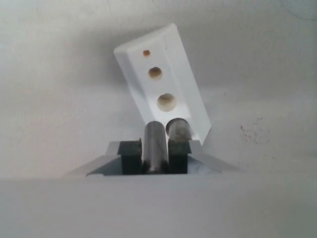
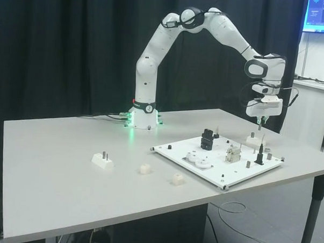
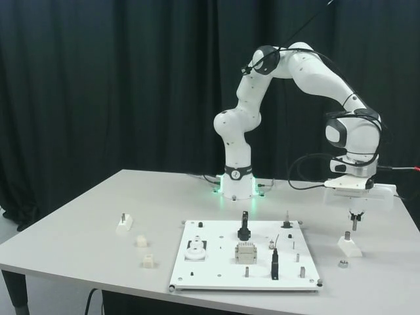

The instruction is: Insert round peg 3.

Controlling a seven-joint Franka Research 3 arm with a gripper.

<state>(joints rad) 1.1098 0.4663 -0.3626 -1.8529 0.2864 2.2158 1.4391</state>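
One round peg (image 1: pixel 154 147), a grey metal cylinder with a smooth, dully shining side, is standing upright between the two black fingers (image 1: pixel 130 154) of our claw (image 1: pixel 154 157), which is gripping it from both sides. We are holding it in the air just above a white wedge-shaped block (image 1: pixel 161 84), over the block's end nearest the wrist camera. Three round holes are showing in a row along the block's top face, growing wider toward the peg, and just beside the peg's tip another round grey shape (image 1: pixel 178 127) is sitting at that end of the block; we cannot tell whether it is a further hole or a peg already seated.

In the room views the block (image 3: pixel 348 245) is resting on the grey desk (image 3: pixel 85 246), off the white assembly board (image 3: pixel 216 266) and near the desk's far edge from the arm's base (image 3: pixel 237 187). The board is carrying several small black and grey fixtures. Well apart, on the other side of the board, three small white blocks are lying on the desk, one of them (image 2: pixel 103 160) with two short pegs standing in it. Black curtains (image 3: pixel 131 79) are hanging behind the desk, and green light is glowing at the arm's base.
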